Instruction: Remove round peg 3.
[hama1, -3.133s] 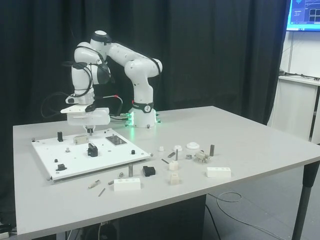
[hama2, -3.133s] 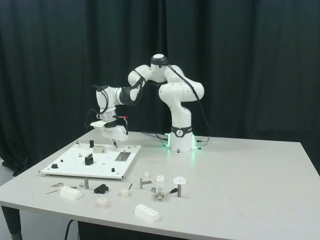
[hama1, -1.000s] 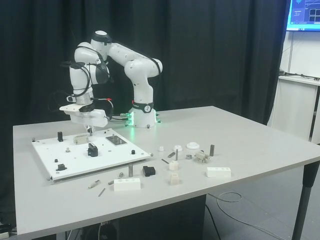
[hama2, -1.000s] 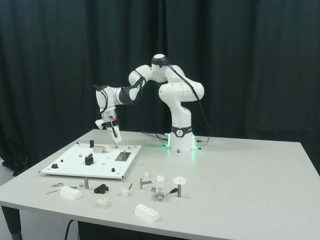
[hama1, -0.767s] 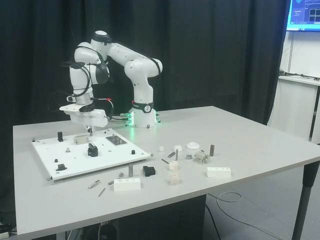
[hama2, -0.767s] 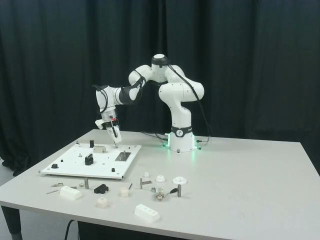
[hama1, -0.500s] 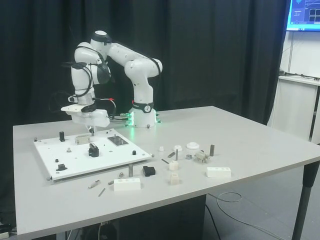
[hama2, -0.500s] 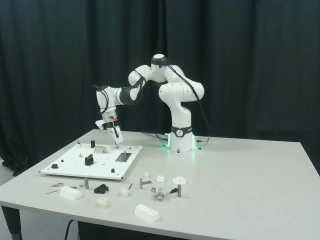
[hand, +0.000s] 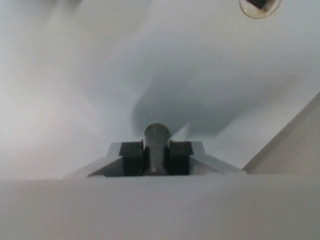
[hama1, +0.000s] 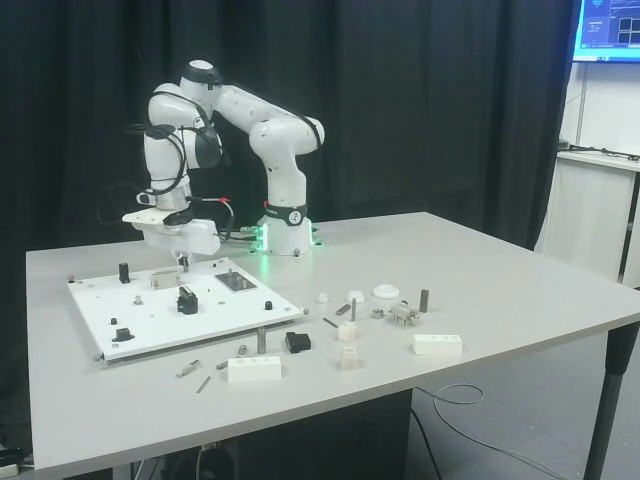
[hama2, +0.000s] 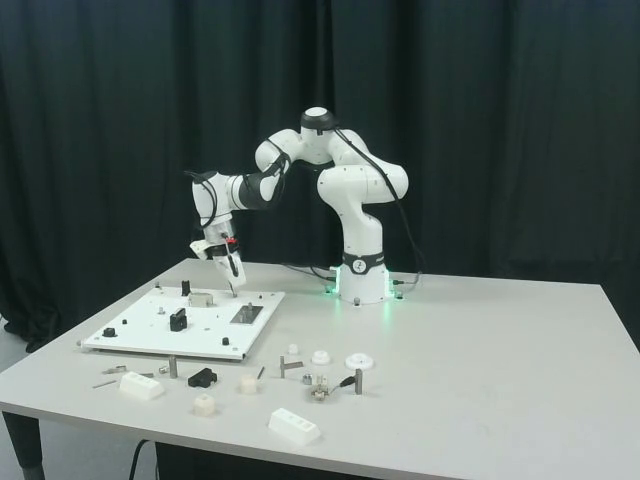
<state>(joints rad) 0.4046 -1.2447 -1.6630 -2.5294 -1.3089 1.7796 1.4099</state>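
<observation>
In the wrist view a grey round peg (hand: 157, 148) stands between my two black pads (hand: 131, 158), and my gripper (hand: 157, 159) is shut on it. Under it lies the white board (hand: 75, 90). In the first room view my gripper (hama1: 180, 260) points down over the far edge of that white board (hama1: 220, 310). The second room view shows the gripper (hama2: 234, 287) at the board's (hama2: 150, 338) back edge, close to a grey inset plate (hama2: 246, 313). From the room views I cannot tell whether the peg's lower end is still in its hole.
Black fittings (hama1: 185, 299) and a black post (hama1: 121, 272) stand on the board. Loose parts lie on the grey table (hama1: 500, 280) in front of it: white blocks (hama1: 254, 369), a black piece (hama1: 297, 342), white gears (hama1: 385, 292) and upright pegs (hama1: 424, 299). A black curtain hangs behind.
Since three seconds ago the hand has turned about its own axis above the board's far edge. In the last second it has edged up slightly, and the board has shifted a little.
</observation>
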